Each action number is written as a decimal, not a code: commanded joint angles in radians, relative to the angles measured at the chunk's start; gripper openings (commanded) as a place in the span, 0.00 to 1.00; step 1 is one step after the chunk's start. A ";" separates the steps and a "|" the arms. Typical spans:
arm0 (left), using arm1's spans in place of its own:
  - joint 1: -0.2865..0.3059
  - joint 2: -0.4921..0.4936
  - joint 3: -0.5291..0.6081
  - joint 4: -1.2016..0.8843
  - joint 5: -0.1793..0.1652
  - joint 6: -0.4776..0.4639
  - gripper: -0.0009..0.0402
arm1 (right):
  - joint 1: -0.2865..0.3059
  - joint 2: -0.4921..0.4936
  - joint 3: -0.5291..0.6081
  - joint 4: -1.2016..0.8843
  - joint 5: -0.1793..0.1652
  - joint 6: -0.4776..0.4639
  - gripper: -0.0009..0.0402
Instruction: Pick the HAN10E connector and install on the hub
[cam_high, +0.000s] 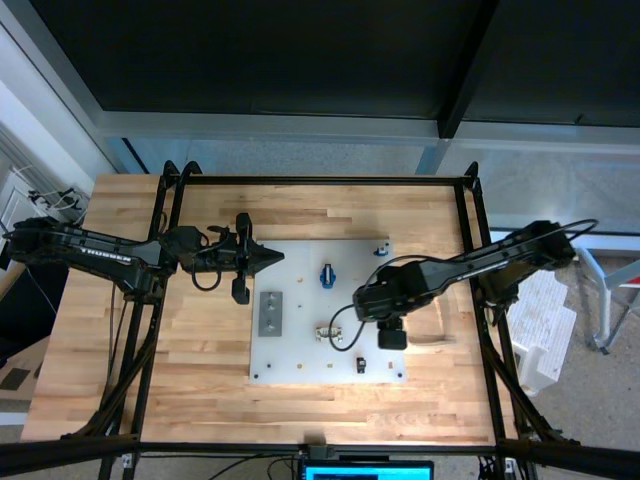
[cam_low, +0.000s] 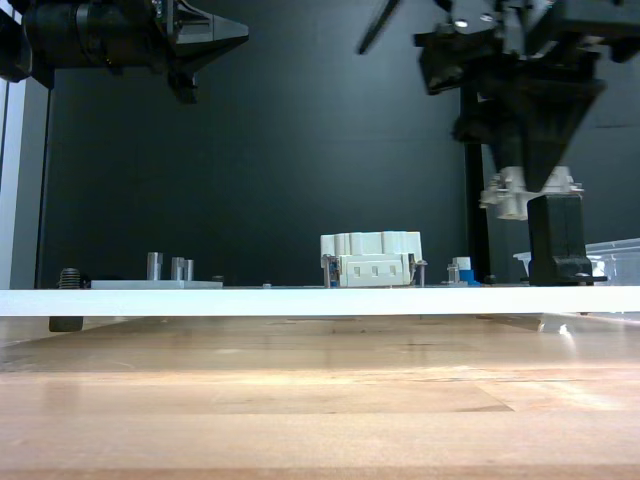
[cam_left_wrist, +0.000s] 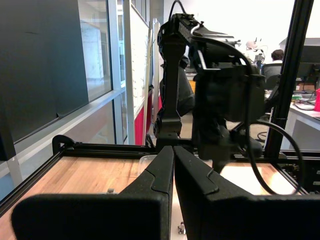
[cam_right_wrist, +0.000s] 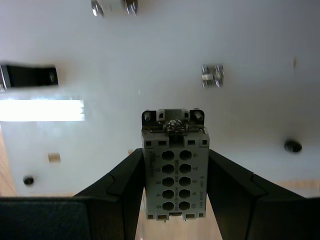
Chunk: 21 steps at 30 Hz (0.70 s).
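My right gripper (cam_right_wrist: 175, 172) is shut on the HAN10E connector (cam_right_wrist: 175, 165), a pale grey insert with two rows of round contact holes. In the low view the right gripper (cam_low: 527, 200) holds the connector (cam_low: 512, 193) in the air above the white board, right of and higher than the hub (cam_low: 370, 260). The hub (cam_high: 328, 334) is a beige-grey socket base standing on the board, left of the right gripper (cam_high: 372, 312). My left gripper (cam_high: 272, 257) hovers shut over the board's left edge, far from both, its fingers (cam_left_wrist: 162, 172) pressed together.
The white board (cam_high: 300, 365) carries a grey metal block (cam_high: 271, 312) with two posts (cam_low: 167, 268), a blue upright part (cam_high: 327, 274) and a small black part (cam_high: 362, 365). A black frame (cam_high: 320, 181) surrounds the wooden table. A clear plastic box (cam_low: 615, 262) stands at the right.
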 joint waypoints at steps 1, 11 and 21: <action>0.000 0.000 0.000 0.000 0.000 0.000 0.02 | 0.001 0.068 0.081 -0.011 0.000 0.002 0.05; 0.000 0.000 0.000 0.000 0.000 0.000 0.02 | 0.000 0.277 0.354 -0.099 0.000 0.002 0.05; 0.000 0.000 0.000 0.000 0.000 0.000 0.02 | 0.000 0.410 0.521 -0.123 0.000 0.012 0.05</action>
